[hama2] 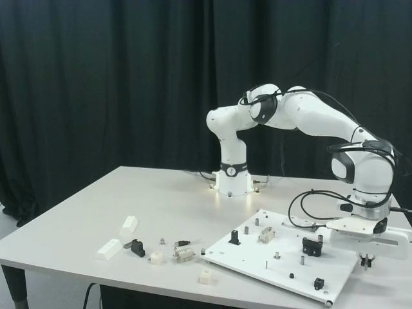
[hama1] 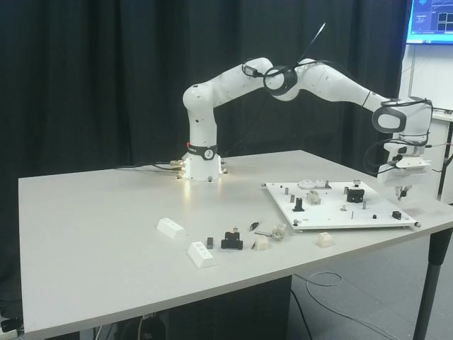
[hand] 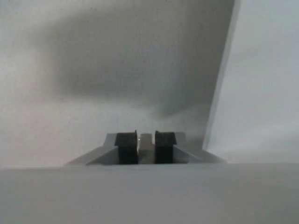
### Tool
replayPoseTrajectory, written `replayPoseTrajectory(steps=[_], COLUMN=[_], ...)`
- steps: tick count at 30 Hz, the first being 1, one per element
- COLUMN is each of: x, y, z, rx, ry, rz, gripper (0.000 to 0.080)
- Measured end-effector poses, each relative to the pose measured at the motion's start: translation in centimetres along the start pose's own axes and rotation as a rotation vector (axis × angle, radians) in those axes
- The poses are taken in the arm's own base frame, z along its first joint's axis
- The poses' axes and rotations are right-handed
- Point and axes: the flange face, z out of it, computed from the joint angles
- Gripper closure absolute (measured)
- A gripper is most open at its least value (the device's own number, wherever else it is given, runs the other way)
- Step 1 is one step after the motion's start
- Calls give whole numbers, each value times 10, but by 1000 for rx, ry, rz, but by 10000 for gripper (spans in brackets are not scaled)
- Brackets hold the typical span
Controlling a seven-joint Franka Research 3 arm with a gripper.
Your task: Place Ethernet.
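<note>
In the wrist view my gripper (hand: 146, 148) has its two black fingertips (hand: 126, 147) close together, with a small pale grey piece (hand: 146, 144) pinched between them, apparently the Ethernet plug. In the room views the gripper (hama1: 404, 190) (hama2: 366, 261) hangs just above the table, off the right end of the white assembly board (hama1: 333, 216) (hama2: 254, 261). The held piece is too small to make out there. The board carries several small black and grey fixtures, among them a black block (hama2: 312, 246) near the gripper.
Loose parts lie left of the board: two white blocks (hama1: 171, 228) (hama1: 201, 254), a black piece (hama1: 231, 242), small connectors (hama2: 183, 255) and a white cube (hama2: 206, 277). The arm's base (hama1: 200, 164) stands at the back. The table's edge runs close to the gripper.
</note>
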Motion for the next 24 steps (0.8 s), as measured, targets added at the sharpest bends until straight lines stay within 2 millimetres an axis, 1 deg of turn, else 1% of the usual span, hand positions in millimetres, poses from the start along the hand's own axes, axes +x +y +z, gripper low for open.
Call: replayPoseTrajectory(steps=[6, 7, 12, 13, 21, 22, 24], x=[-3, -2, -2, -2, -1, -1, -1], y=[0, 0, -1, -1, -1, -1, -2], z=[6, 6, 6, 6, 6, 5, 5], rx=[4, 4, 7, 8, 15, 15, 17], ry=[8, 9, 15, 16, 17, 17, 17], rz=[13, 14, 24, 25, 32, 32, 34], gripper=[727, 550, 550, 201, 201, 12, 12])
